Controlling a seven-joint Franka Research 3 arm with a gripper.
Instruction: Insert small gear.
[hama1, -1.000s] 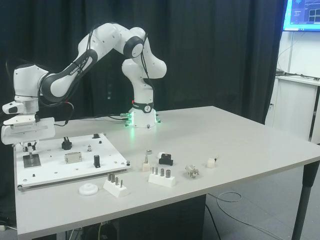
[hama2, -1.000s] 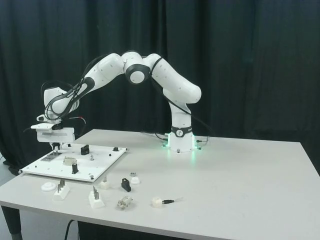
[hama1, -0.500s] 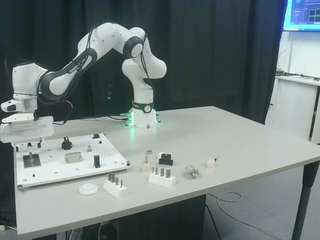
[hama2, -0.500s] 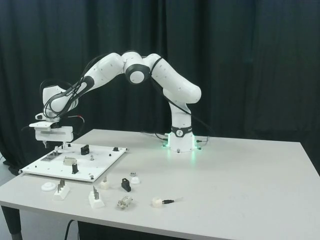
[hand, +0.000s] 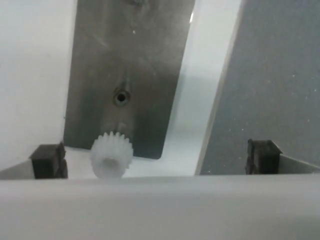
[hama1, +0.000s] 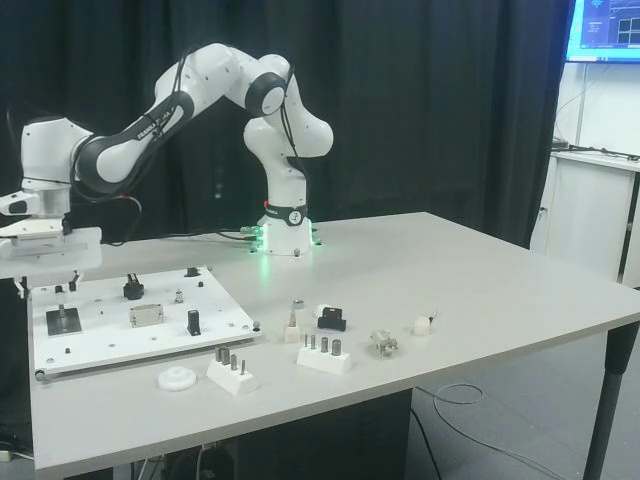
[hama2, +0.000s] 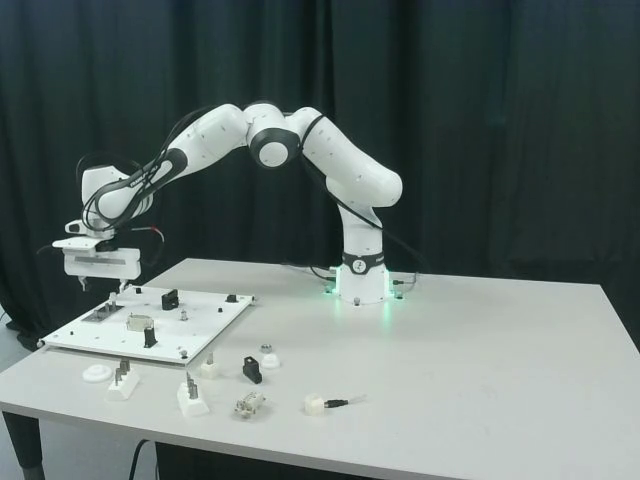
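Your hand (hand: 155, 157) is open and holds nothing. The small gear (hand: 111, 155), low and left in the wrist view, looks light, hard and slippery; pinch its toothed rim.

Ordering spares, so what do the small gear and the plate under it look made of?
Small gear: seemingly white plastic, matte, with crisp moulded-looking teeth. Plate: probably metal, a dull grey brushed-looking surface with faint streaks and a drilled hole. Neither can be confirmed by sight.

our white seven-joint arm (hama2: 300, 150): stretched far out sideways | our two-finger gripper (hand: 155, 160): fingers parted, pointing down
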